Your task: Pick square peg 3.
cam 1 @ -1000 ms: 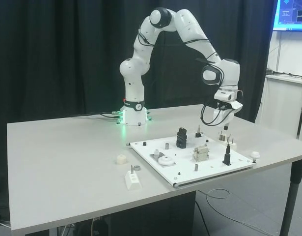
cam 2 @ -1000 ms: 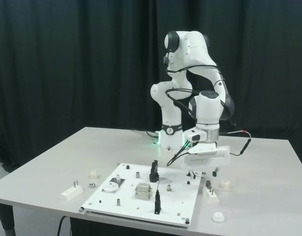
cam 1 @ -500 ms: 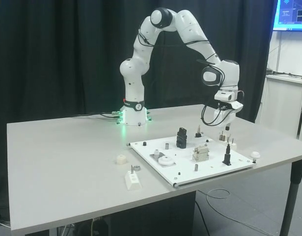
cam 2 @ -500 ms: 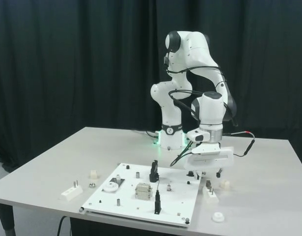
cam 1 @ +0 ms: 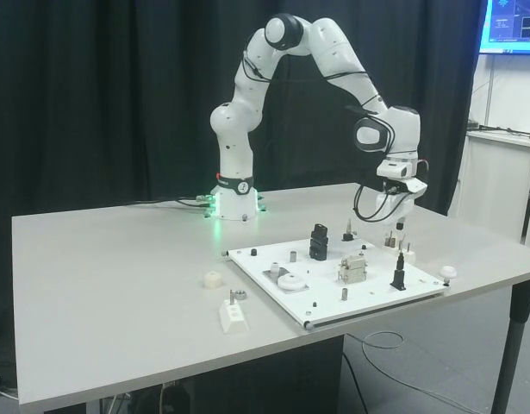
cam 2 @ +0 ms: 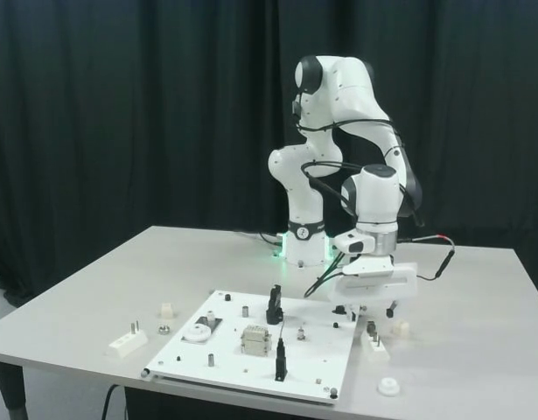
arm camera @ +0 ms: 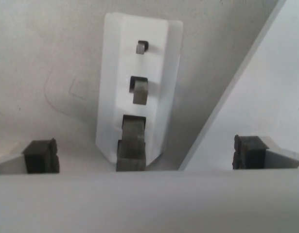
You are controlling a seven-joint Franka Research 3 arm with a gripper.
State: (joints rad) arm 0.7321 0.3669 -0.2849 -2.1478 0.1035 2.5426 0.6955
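Note:
A white holder block (arm camera: 154,73) stands on the grey table beside the white board and carries three upright square pegs in a row. The smallest peg (arm camera: 140,47) and the middle peg (arm camera: 138,91) lie farther from my gripper. The largest peg (arm camera: 132,145) sits midway between my two black fingertips (arm camera: 40,156), with a wide gap on each side. My gripper (arm camera: 144,154) is open and holds nothing. In the room views the gripper (cam 1: 394,222) (cam 2: 373,309) hangs just above the holder (cam 1: 402,250) (cam 2: 373,344).
The white board (cam 1: 329,293) (cam 2: 251,354) carries black connectors, a grey socket and small posts. A white round cap (cam 1: 448,272) (cam 2: 388,386) lies near the table's edge. Small white blocks (cam 1: 233,316) (cam 2: 127,341) sit on the table beside the board.
The gripper has shifted sideways from over the board's edge to over the peg holder. It stays open, and nothing on the table has moved.

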